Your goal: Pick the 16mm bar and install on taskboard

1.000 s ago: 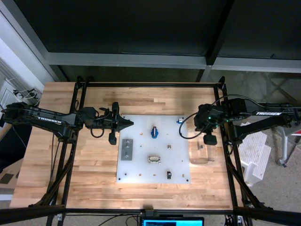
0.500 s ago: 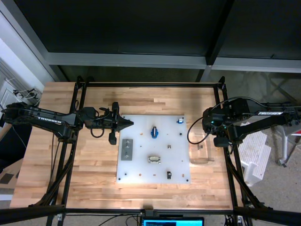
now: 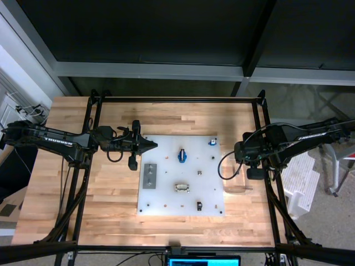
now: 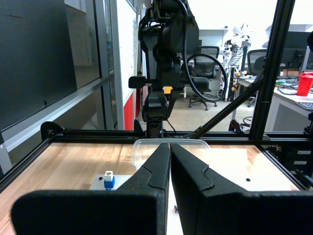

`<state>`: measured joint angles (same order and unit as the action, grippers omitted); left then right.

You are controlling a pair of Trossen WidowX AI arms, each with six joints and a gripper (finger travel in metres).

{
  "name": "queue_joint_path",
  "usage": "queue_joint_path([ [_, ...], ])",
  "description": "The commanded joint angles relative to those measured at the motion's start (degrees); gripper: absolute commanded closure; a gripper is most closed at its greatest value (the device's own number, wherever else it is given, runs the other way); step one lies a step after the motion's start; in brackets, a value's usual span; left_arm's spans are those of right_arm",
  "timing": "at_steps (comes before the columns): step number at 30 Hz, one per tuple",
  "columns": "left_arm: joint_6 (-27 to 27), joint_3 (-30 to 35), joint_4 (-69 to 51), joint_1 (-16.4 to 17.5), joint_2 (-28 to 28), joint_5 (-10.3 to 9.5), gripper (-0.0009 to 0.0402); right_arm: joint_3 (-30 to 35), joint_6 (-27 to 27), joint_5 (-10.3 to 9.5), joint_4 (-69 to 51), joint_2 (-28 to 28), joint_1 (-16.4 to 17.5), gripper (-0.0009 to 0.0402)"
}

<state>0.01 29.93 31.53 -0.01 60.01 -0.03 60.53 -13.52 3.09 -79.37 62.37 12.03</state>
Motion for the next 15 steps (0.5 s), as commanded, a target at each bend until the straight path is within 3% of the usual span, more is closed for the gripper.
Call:
queue_joint_path([
  [1,0.00,0.02,0.00,0.02,0.00,0.00,0.0393,-1.18,-1.22,0.46,0.46,0.00,1.14,0.0319],
  [4,0.00,0.02,0.00,0.00,0.00,0.00,0.0393,-2.16,-2.69,1.79,2.49,0.00,2.34,0.0276],
  [9,0.00,0.02,0.00,0.02,0.00,0.00,0.0393,-4.50,-4.20,1.86,5.75,0.00,4.83,0.0215],
  [15,0.00,0.02,0.00,0.00,0.00,0.00,0.0393,-7.69,-6.51,1.84,8.68,0.00,5.44,0.0177],
])
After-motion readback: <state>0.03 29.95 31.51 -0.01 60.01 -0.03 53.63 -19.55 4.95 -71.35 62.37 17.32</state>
